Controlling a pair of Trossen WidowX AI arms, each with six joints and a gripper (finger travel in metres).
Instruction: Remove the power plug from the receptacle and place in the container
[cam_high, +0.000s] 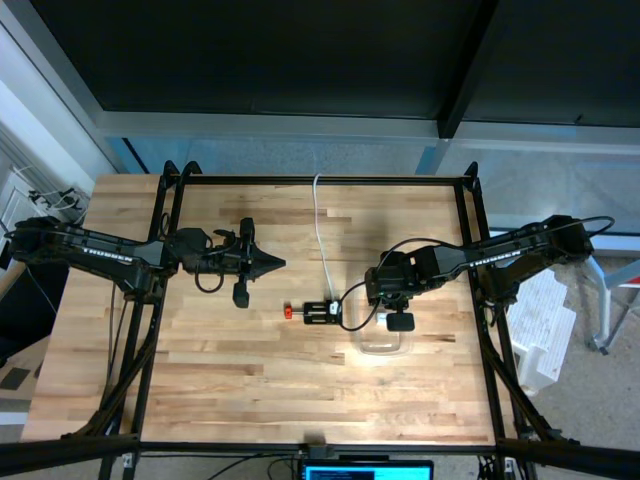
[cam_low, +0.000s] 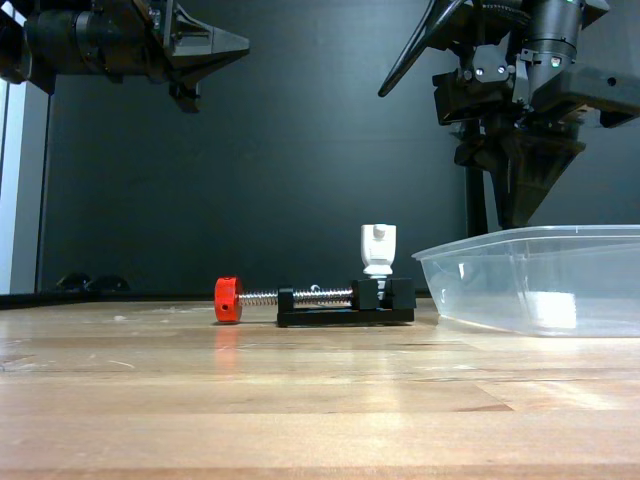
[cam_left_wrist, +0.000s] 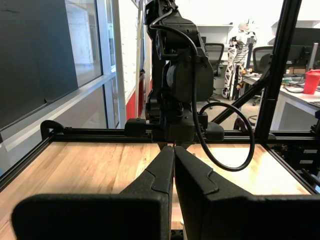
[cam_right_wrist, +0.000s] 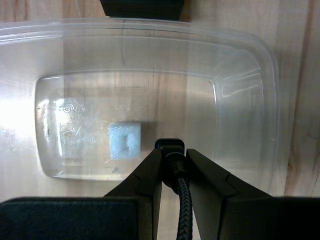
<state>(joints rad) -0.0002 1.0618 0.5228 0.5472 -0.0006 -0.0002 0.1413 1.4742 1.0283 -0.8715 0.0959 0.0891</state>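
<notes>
1. Nearest the front edge of the wooden surface (cam_high: 250, 380) sits the container (cam_high: 383, 347), a clear tub with rounded corners. A small white foam cube (cam_right_wrist: 125, 141) lies on its floor. Marks are moulded into that floor, but I cannot read them.
2. Directly above the container hangs the right gripper (cam_right_wrist: 172, 154), pointing down into it. Its fingers (cam_right_wrist: 150, 172) are clamped on the power plug (cam_right_wrist: 170, 145).
3. So the power plug is in the air over the container's floor, just beside the foam cube as the right wrist view shows it. Its braided black cord (cam_right_wrist: 183, 205) runs back between the fingers. I cannot tell whether the plug is below the rim.
4. Just left of the container, and apart from it, stands the receptacle (cam_low: 378, 248). Its white socket is upright on a low black block (cam_low: 345, 305). A bare screw runs from the block to the red knob (cam_low: 228, 299) at the left end. The power plug is well clear of it.
5. Farther back and to the left, the left gripper (cam_high: 276, 264) hovers high over bare surface and points toward the right arm. Its fingers (cam_left_wrist: 160, 170) are pressed together with nothing between them.
6. White lettering along the left arm (cam_high: 95, 255) reads TROSSEN.
7. From the receptacle a white cable (cam_high: 321, 225) runs straight away to the far edge of the surface.
</notes>
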